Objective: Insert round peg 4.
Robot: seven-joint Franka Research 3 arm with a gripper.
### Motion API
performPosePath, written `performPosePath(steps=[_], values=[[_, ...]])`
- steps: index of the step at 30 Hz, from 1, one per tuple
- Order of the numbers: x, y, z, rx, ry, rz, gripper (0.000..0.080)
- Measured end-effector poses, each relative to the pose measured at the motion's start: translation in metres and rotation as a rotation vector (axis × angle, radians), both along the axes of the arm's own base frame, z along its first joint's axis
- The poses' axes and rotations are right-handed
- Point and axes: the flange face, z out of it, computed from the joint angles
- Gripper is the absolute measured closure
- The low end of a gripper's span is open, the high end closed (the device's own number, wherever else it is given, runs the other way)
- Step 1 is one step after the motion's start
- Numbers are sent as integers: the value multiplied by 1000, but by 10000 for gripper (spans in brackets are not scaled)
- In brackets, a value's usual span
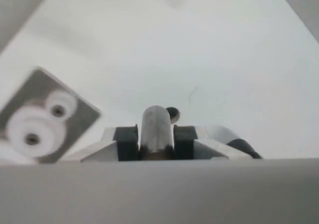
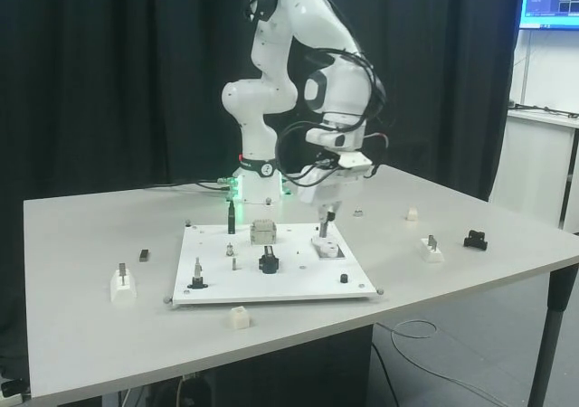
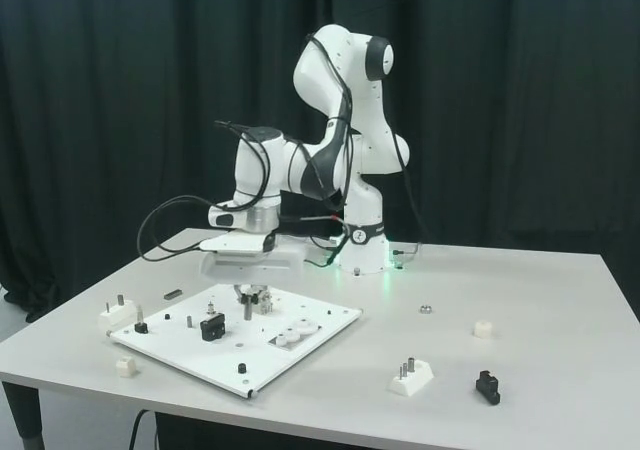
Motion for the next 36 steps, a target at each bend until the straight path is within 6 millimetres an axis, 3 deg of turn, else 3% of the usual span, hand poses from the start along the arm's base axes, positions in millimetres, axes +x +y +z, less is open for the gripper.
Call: performPosePath(steps=[10,36], values=[[-12,-21,-18,22,-20,0,656],[-24,-43,-54,61,-28,-26,656]])
